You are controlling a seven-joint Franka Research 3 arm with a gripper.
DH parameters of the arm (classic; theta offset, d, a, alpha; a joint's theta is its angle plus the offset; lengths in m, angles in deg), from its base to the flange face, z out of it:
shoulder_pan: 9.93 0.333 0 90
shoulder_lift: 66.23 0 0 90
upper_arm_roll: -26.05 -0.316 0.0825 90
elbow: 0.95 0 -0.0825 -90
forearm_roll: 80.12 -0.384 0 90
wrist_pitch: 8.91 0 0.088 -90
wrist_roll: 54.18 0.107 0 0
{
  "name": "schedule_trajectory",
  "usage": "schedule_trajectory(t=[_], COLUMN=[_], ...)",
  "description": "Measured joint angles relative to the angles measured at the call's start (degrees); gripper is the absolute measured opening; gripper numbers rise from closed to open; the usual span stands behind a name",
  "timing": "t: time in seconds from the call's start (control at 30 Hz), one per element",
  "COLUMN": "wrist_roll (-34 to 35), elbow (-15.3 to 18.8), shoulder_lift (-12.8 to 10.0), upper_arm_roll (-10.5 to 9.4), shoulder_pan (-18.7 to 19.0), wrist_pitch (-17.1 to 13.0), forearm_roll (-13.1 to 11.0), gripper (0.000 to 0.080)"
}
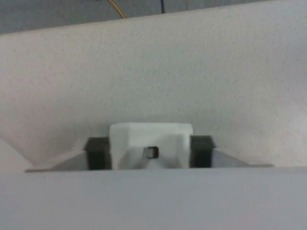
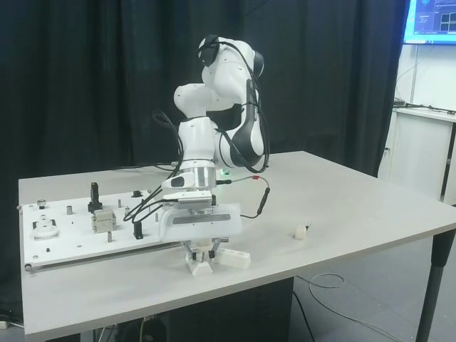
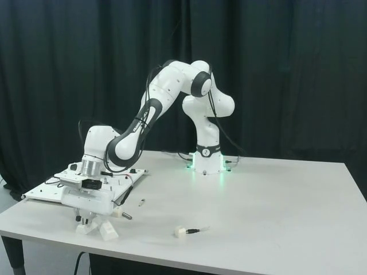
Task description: Pick square peg 1.
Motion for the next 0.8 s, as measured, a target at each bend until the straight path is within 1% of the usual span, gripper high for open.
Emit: schedule_trajectory(t=[0.27, 0.3, 0.47, 0.5, 0.8], wrist_roll=[0.0, 0.0, 0.0, 0.0, -0.4], elbow=[-0.1, -0.1, -0.1, -0.1, -0.2], shoulder_lift=[0.0, 0.0, 0.1, 0.1, 0.9], upper_arm_roll=[-0.02, -0.02, -0.02, -0.02, 0.11], shoulder_pan=[0.0, 0.0, 0.0, 0.0, 0.0], wrist_pitch=[0.0, 0.0, 0.0, 0.0, 0.0], forearm_roll=[-1.5, -1.7, -1.9, -1.9, -1.9], gripper=[0.0386, 0.0076, 0.0076, 0.0034, 0.0034])
